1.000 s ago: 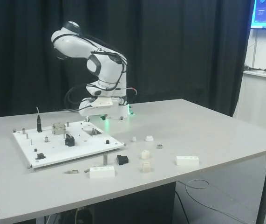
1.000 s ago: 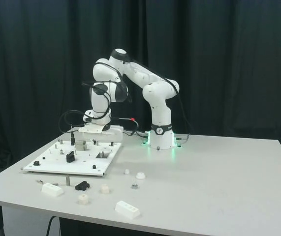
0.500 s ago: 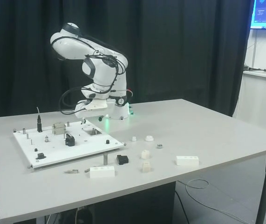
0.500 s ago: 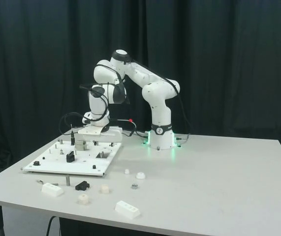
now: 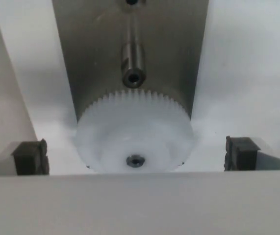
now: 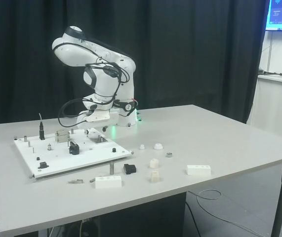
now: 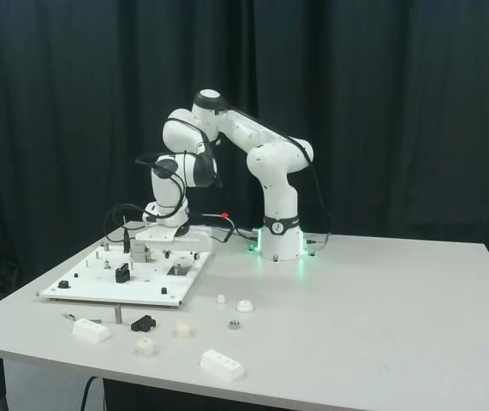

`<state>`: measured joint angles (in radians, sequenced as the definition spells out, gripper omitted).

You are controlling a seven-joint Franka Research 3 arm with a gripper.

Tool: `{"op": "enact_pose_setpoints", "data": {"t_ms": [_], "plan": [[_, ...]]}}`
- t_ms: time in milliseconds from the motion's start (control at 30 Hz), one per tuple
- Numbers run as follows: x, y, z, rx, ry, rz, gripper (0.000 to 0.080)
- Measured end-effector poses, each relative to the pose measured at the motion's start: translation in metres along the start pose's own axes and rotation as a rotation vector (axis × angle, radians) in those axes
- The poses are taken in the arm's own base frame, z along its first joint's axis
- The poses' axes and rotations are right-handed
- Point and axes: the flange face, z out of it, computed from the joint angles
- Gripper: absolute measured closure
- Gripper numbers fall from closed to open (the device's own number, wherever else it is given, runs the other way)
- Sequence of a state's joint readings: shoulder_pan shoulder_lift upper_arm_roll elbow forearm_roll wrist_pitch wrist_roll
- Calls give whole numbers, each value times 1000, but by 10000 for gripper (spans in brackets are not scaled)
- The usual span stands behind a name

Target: Remove large gear.

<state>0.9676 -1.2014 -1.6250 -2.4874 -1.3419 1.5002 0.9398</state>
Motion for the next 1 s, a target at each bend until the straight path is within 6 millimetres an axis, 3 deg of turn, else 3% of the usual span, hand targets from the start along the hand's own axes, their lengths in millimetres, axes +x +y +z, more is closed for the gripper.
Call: {"op": "enact_pose_setpoints", "data": {"t_ms": [1000], "plan": [[-8, 1, 19, 1, -38, -1, 3]]}}
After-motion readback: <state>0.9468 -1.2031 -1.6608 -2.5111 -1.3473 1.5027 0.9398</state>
